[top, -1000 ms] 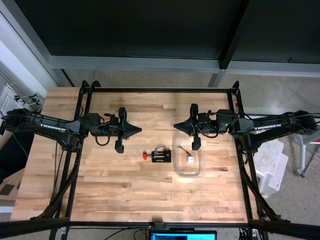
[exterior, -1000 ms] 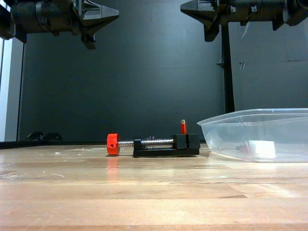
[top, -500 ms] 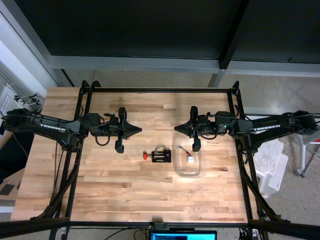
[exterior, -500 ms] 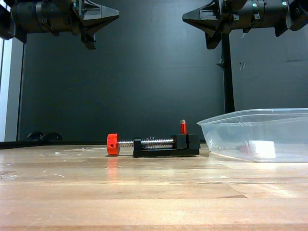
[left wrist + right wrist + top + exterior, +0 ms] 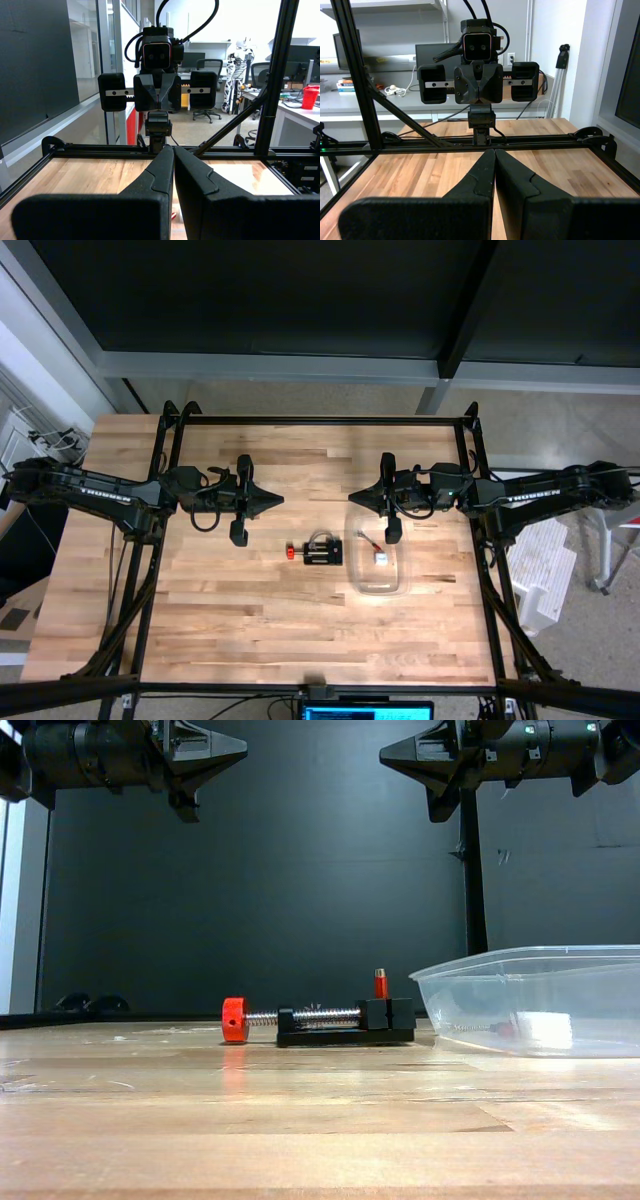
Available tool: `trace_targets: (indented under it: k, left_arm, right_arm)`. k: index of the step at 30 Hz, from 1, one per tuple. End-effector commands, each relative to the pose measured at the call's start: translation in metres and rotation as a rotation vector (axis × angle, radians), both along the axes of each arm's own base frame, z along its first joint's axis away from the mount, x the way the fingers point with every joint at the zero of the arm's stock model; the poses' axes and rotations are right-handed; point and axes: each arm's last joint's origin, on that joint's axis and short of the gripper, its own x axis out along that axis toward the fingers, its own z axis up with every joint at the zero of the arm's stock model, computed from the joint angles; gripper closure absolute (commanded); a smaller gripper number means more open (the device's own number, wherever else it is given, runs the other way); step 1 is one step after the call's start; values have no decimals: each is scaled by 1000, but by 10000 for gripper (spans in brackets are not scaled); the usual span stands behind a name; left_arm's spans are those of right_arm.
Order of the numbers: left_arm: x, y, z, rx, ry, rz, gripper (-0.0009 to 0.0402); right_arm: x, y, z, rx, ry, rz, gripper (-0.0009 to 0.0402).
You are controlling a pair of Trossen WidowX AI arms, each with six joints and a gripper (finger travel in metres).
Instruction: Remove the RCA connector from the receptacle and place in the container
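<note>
The RCA connector (image 5: 367, 537), a tiny red plug with a thin dark pin, lies inside the container (image 5: 398, 585) beside a small white cube (image 5: 381, 558). The container (image 5: 470, 990) is a clear tub right of the receptacle (image 5: 322, 553). The receptacle (image 5: 345, 1020) is a black block with a red knob (image 5: 234, 1019) on a screw. A short red stub (image 5: 380, 984) stands on its right end. My left gripper (image 5: 279, 500) hovers shut, high and left of the receptacle. My right gripper (image 5: 351, 498) hovers shut above the container's far end. Both wrist views show fingers pressed together (image 5: 173, 148) (image 5: 495, 150).
A black frame rail (image 5: 320, 421) runs along the table's far edge, with uprights at both sides. A dark post (image 5: 473, 870) stands behind the container. Bare wooden tabletop (image 5: 250, 620) stretches in front of the receptacle and container.
The right gripper has dipped slightly lower and shifted a touch toward the near side. The left arm, receptacle, container and its contents have not moved.
</note>
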Motion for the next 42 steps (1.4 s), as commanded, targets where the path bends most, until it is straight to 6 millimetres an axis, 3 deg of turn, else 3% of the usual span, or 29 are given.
trace_targets:
  k: [1,42]
  left_arm:
    - [0,0,0,0,0,0,393]
    - [0,0,0,0,0,0,393]
  right_arm:
    - [1,0,2,0,-6,-2,393]
    - [1,0,0,0,22,-2,393]
